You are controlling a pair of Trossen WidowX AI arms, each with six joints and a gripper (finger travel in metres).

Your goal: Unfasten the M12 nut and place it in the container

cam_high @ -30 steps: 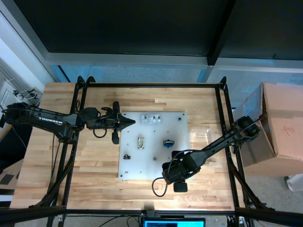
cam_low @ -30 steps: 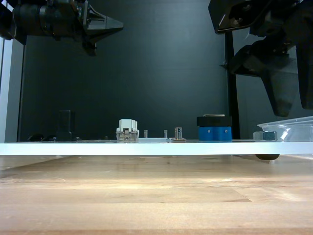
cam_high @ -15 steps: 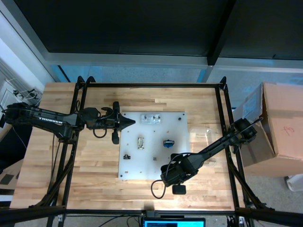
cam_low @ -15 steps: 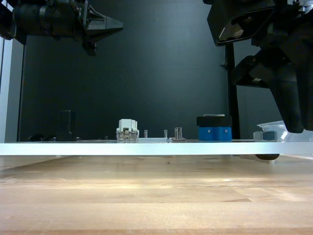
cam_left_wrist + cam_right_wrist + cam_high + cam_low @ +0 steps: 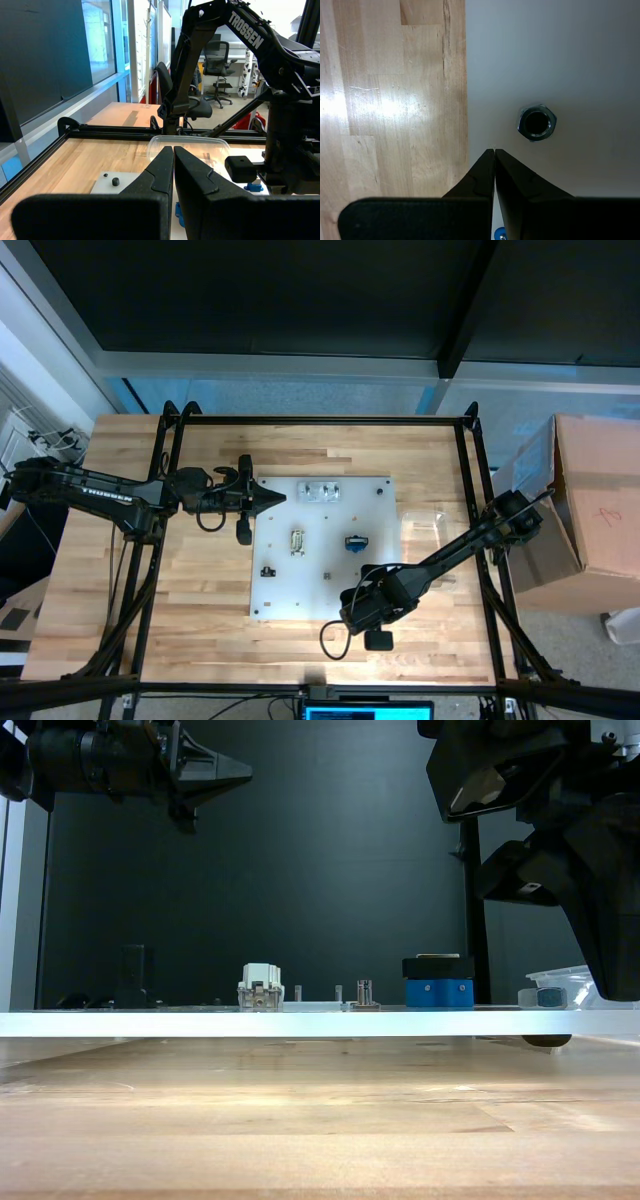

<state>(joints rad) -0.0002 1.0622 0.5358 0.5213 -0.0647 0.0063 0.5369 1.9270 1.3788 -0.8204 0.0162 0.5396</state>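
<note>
Even overhead light, bright on the wooden table [image 5: 200, 620] — one glare patch on its planks in my right wrist view. Low view dim: black backdrop, my right gripper [image 5: 612, 988] a detail-less silhouette at the frame's right edge — nearest wood soft.

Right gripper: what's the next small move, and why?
Probably open the right gripper. Its fingers are shut on nothing above the white board near its near edge, while the M12 nut sits on its stud, apart from the tips; shut fingers cannot straddle it. The left gripper, also shut, hangs over the board's far left edge.
</note>
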